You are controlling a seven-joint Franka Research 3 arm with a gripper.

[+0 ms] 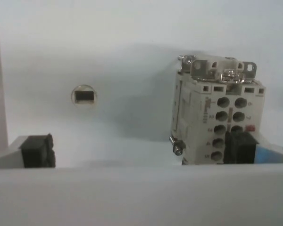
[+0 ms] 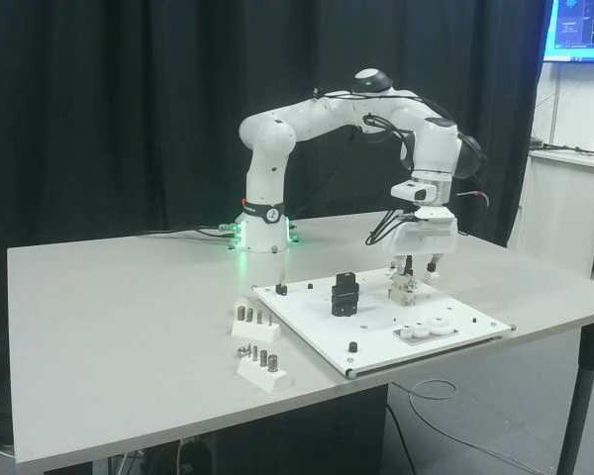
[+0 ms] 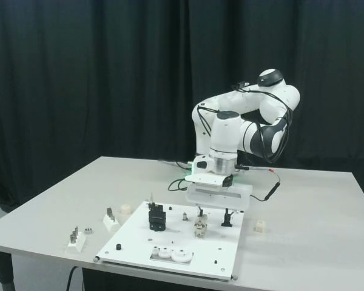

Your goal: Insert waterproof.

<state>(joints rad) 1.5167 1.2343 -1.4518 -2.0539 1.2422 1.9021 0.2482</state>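
The waterproof connector (image 1: pixel 212 117), a block with numbered round holes and a metal clamp on top, stands upright on the white board (image 1: pixel 132 61). In the room views the connector (image 2: pixel 404 290) (image 3: pixel 200 230) sits near the board's middle. My gripper (image 1: pixel 139 150) (image 2: pixel 417 265) (image 3: pixel 214 217) hovers just above it, open wide and holding nothing. One black fingertip (image 1: pixel 239 147) is next to the connector, the other black fingertip (image 1: pixel 37 150) far off to its side. A small rectangular socket (image 1: pixel 84 95) is set in the board beside the connector.
On the white board (image 3: pixel 133 251) stand a black block (image 2: pixel 345 294) (image 3: pixel 156 218), white gears (image 2: pixel 426 332) (image 3: pixel 173 253) and small pegs. Two white pin holders (image 2: pixel 249 322) (image 3: pixel 76 239) and a small white cube (image 3: pixel 260 227) lie on the grey table (image 2: pixel 109 327).
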